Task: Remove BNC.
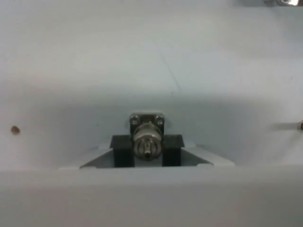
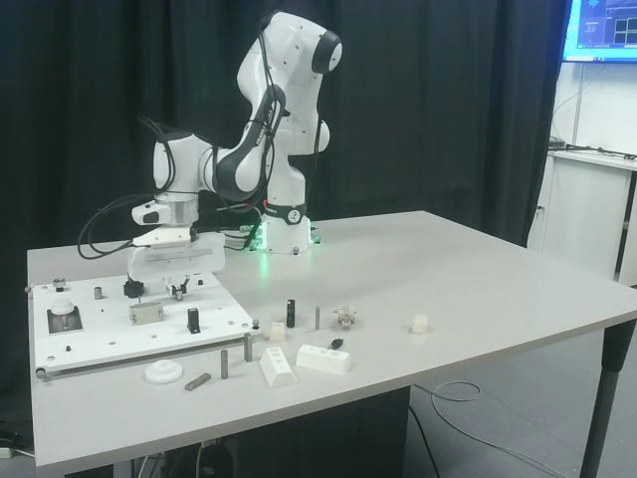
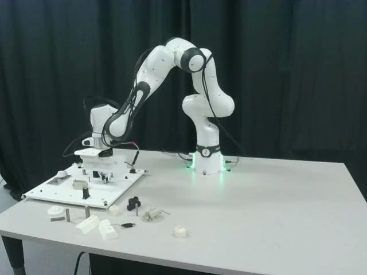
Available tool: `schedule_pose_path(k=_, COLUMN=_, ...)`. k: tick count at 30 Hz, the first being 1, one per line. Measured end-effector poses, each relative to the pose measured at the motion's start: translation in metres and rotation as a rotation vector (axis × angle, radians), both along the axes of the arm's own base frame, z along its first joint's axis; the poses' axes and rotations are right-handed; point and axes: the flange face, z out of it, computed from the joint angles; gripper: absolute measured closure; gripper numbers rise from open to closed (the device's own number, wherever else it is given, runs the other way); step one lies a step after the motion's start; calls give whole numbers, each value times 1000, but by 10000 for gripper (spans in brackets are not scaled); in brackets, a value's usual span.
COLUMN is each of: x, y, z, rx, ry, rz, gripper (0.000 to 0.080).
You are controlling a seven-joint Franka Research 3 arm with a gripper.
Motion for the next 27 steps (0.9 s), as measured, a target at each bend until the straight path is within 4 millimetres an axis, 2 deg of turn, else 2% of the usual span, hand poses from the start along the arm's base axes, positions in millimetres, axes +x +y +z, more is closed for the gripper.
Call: schedule_pose_path(k=27, x=0, y=-2, z=6, rx=8, ry=1, rz=139, gripper=679)
